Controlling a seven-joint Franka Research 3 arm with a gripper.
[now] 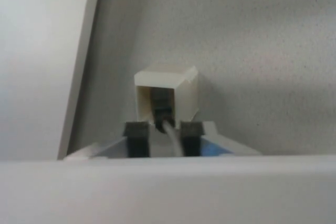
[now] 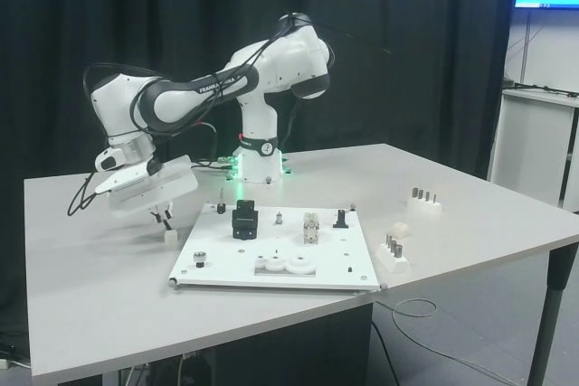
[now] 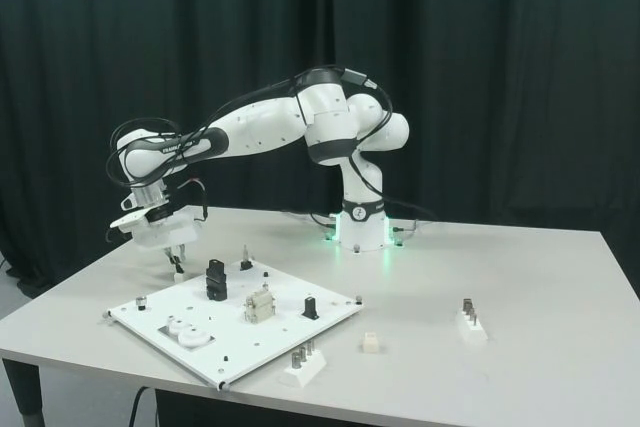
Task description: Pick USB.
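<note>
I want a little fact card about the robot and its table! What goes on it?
robot: white arm bolted on grey table
gripper: low over the table, beside the white board, jaws either side of a plug's cable
target: small white USB block with a black plug in it
on the board: black holder, white gears
elsewhere: peg stands

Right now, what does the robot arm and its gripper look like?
The arm is white with rounded segments, black joint bands and black lettering along the forearm. Black cables loop near the wrist. The white base glows green at the bottom. The gripper has two black fingertips.
</note>
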